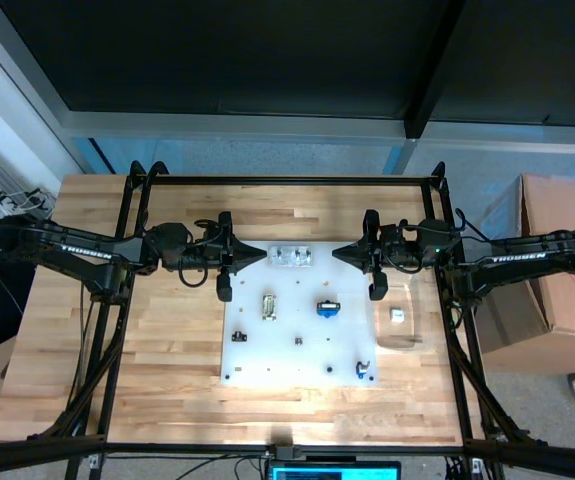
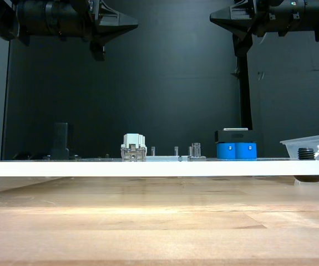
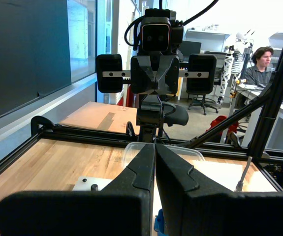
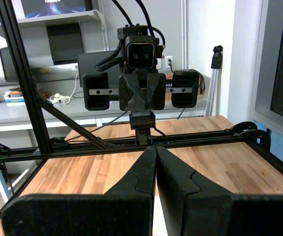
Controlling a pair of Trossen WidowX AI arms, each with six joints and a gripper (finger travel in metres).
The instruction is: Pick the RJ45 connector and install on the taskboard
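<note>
Left hand (image 1: 263,254) and right hand (image 1: 336,254) are hanging high over the white board (image 1: 267,365), tips facing, both closed tight and gripping nothing. RJ45 connector: cannot tell whether it is sitting in the blue jack (image 1: 365,370) or the clear tray (image 1: 412,338).

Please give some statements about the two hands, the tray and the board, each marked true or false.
1. The left hand and the right hand are both shut. True.
2. The right hand holds the connector. False: it is shut on nothing, and I cannot tell where the connector is.
3. A white block sits in the clear tray. True.
4. The left hand rests on the white board. False: both hands hang high above its far part.
</note>
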